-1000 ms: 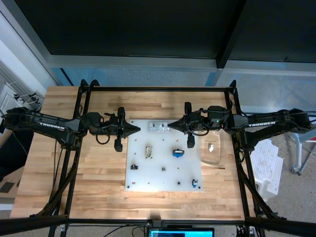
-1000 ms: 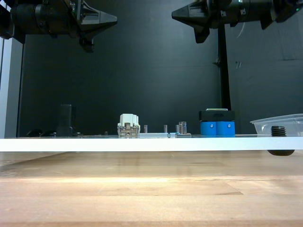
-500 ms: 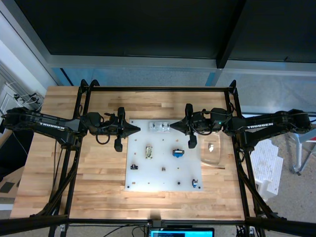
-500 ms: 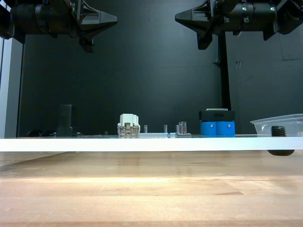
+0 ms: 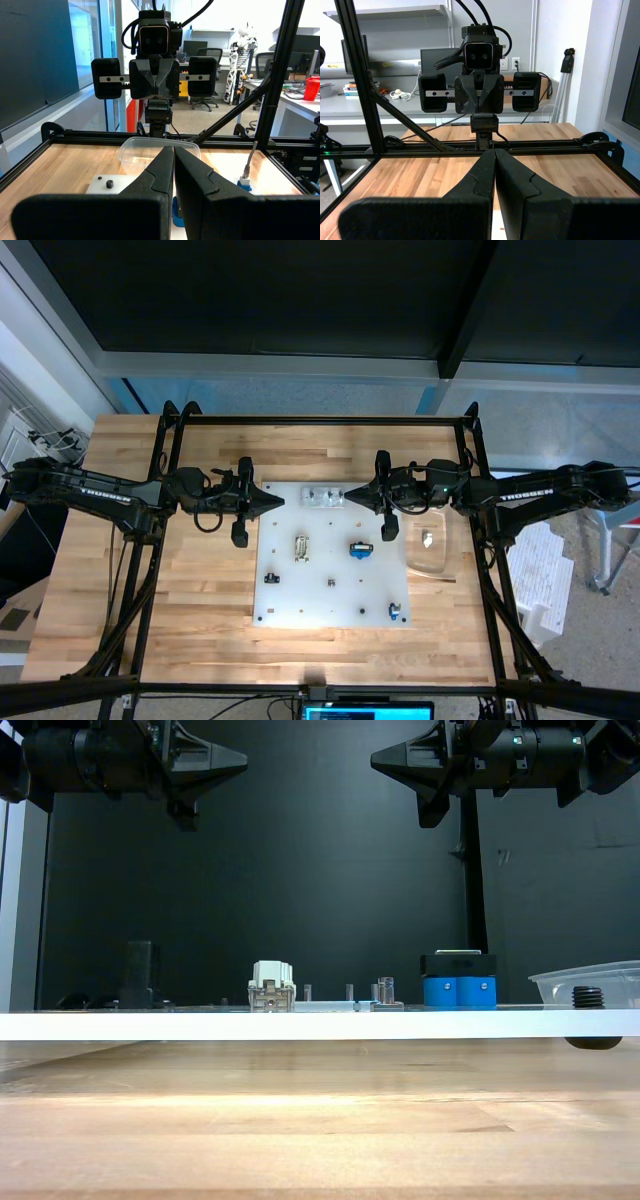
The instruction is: Pick the RJ45 connector and install on taskboard
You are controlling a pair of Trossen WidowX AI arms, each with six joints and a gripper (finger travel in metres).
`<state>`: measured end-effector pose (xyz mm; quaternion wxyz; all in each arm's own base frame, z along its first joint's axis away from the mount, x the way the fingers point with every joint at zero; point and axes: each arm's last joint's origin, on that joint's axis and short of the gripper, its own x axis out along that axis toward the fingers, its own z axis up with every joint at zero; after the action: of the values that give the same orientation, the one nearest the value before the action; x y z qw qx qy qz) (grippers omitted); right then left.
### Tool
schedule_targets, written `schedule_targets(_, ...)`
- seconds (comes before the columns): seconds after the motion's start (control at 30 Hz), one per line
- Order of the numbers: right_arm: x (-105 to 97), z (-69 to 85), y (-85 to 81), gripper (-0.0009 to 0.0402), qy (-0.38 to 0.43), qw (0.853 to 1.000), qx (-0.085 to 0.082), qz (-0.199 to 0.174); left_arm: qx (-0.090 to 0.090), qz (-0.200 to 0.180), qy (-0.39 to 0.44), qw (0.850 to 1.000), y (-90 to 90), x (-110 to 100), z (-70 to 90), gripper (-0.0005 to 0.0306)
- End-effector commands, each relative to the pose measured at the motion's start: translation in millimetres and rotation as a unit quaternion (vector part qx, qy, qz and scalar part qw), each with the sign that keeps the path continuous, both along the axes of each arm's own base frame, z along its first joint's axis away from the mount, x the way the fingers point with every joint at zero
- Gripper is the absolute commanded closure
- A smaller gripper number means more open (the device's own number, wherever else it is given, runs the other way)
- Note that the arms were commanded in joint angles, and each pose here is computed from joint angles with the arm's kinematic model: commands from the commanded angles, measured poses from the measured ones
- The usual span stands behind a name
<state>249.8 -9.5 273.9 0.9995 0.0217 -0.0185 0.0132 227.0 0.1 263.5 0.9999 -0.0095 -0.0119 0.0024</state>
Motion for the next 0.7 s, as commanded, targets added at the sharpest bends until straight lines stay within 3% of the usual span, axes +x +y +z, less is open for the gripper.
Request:
schedule_targets(0.03, -0.1, -0.9, 0.1, 0.0393, 0.002, 1.000, -0.001, 0.000, 0.000, 0.000, 0.000, 1.000, 0.1, 0.1, 0.1, 0.0300)
schedule_targets(0.7, -7.1, -2.5, 0.4, 0.0393, -0.003, 1.000, 0.000, -0.001, 0.000, 0.000, 0.000, 1.000, 0.0, 0.1, 0.1, 0.0300)
